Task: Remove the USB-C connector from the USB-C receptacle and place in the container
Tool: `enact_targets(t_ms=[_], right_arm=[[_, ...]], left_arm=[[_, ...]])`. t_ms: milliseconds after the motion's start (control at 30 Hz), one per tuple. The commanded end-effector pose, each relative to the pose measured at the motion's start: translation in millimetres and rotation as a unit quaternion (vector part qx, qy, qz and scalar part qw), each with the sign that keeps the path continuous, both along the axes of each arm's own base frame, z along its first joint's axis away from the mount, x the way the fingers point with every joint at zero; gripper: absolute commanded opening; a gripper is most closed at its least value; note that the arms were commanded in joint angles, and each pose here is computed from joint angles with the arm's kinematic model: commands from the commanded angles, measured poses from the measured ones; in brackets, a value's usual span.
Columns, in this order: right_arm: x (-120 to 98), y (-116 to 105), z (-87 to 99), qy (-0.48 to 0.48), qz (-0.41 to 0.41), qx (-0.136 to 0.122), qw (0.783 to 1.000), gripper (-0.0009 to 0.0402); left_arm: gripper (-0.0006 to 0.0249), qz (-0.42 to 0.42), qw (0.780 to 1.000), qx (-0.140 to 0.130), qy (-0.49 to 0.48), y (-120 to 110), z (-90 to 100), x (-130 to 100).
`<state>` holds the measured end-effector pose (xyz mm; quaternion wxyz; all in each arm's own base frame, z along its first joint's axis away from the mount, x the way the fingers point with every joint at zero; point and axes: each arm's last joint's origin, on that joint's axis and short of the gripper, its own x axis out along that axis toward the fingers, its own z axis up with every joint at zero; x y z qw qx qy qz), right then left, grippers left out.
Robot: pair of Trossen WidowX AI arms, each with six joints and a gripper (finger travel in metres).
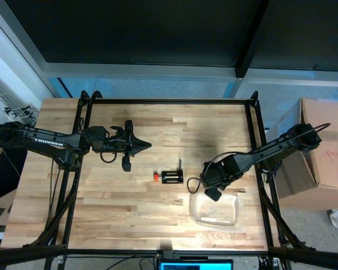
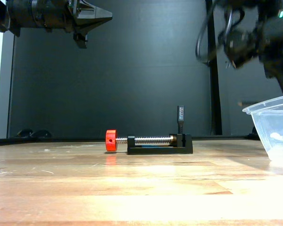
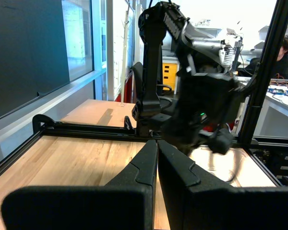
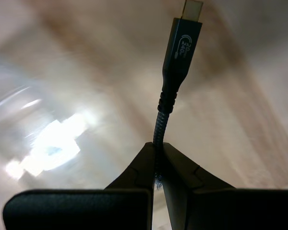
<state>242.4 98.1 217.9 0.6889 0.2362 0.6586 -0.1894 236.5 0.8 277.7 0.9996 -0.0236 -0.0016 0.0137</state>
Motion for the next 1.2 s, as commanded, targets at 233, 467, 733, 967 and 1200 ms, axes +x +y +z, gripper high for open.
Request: enact_targets(t_ms=[233, 467, 733, 967, 1200], right_arm=[[-13.6, 54.5, 20.6, -0.049, 0.099, 0.008, 0.994, 0.0], [-34.7, 91.5, 16.1, -0.059, 0.152, 0.022, 0.986, 0.0], [-39.3, 108.7, 8.7, -0.063, 0.168, 0.032, 0.983, 0.0026], [-39.6, 108.0, 8.3, -0.062, 0.166, 0.029, 0.984, 0.0138], [-34.9, 102.3, 9.8, -0.065, 0.155, 0.029, 0.985, 0.0206]], left_arm=[[0.0, 0.0, 1.0, 0.0, 0.0, 0.1, 0.1, 0.1], [0.0, 0.0, 1.0, 0.0, 0.0, 0.1, 0.0, 0.1], [0.0, 0.0, 1.0, 0.0, 0.0, 0.0, 0.1, 0.1], [0.0, 0.0, 1.0, 0.0, 0.0, 0.0, 0.0, 0.1], [0.0, 0.0, 1.0, 0.0, 0.0, 0.0, 0.0, 0.1]])
